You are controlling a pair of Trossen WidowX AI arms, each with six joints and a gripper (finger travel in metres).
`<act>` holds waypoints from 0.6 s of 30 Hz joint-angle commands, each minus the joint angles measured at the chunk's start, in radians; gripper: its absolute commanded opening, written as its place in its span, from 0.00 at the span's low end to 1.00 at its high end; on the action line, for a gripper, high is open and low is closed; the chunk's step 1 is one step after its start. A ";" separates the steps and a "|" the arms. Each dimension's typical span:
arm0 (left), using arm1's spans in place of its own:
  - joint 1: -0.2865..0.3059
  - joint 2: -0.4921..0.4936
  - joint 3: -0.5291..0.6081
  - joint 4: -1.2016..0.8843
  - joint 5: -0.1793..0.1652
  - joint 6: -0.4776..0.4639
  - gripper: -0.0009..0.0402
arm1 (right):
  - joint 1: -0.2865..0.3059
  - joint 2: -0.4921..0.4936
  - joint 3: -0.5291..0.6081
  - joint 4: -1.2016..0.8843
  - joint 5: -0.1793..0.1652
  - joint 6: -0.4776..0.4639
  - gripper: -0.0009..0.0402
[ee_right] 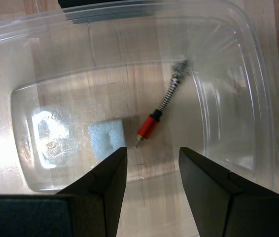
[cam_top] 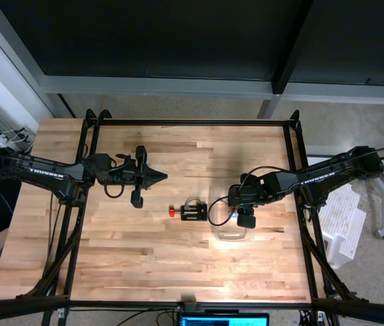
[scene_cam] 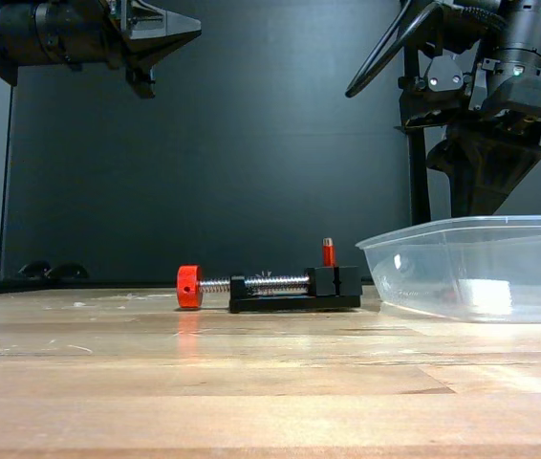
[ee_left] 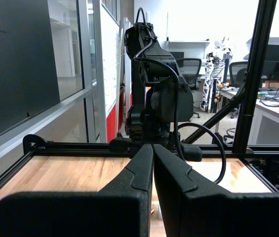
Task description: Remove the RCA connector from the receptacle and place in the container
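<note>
The little red plug [ee_right: 152, 123] lay inside the clear tub [ee_right: 258, 98] beside a foam cube [ee_right: 107, 138]. Light, stiff and slick, it looked best pinched across its red body. The right gripper [ee_right: 152, 150] hung above it, spread apart; the left gripper [ee_left: 153, 146] sat raised well away, closed together.

The light wooden plank bench [cam_top: 144, 258] is carrying a small black blocky fixture with a round red knob [cam_top: 192, 211] near its middle; a clear plastic rectangular tub [scene_cam: 443, 277] is sitting just beside it, toward the right edge.
</note>
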 commanded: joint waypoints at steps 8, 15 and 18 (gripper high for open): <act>0.000 0.000 0.000 0.000 0.000 0.000 0.02 | -0.014 -0.024 0.152 -0.105 -0.036 -0.055 0.34; 0.000 0.000 0.000 0.000 0.000 0.000 0.02 | -0.083 -0.093 0.278 -0.116 -0.035 -0.151 0.29; 0.000 0.000 0.000 0.000 0.000 0.000 0.02 | -0.130 -0.126 0.314 -0.108 -0.035 -0.193 0.25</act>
